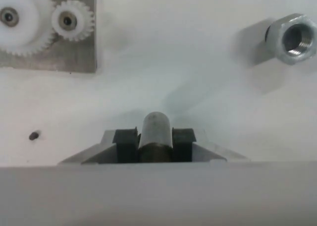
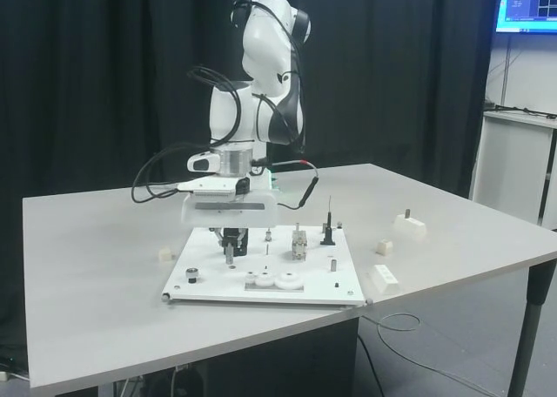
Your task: Insert round peg 4.
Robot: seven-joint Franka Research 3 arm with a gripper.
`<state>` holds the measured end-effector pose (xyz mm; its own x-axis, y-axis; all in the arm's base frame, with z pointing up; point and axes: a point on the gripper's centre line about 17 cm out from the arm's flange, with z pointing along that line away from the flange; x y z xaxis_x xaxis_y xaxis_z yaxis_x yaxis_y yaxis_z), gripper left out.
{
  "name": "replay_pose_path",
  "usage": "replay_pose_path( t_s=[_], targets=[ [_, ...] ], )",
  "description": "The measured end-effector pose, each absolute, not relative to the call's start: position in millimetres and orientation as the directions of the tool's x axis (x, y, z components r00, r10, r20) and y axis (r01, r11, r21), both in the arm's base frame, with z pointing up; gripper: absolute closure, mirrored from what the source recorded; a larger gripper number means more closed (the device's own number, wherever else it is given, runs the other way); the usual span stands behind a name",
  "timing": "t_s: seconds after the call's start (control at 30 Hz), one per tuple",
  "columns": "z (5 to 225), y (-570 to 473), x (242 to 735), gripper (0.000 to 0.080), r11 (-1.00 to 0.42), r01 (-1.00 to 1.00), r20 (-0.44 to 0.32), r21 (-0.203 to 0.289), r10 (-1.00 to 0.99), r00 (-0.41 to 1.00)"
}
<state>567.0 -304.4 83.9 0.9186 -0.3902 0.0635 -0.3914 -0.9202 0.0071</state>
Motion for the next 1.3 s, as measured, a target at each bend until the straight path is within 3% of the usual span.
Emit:
replay_pose_path(
  t_s=[1.3],
  targets=[
    [64, -294, 552, 0.0659, -0.925, -0.380, 0.055, -0.008, -0.380, 0.923]
  ],
)
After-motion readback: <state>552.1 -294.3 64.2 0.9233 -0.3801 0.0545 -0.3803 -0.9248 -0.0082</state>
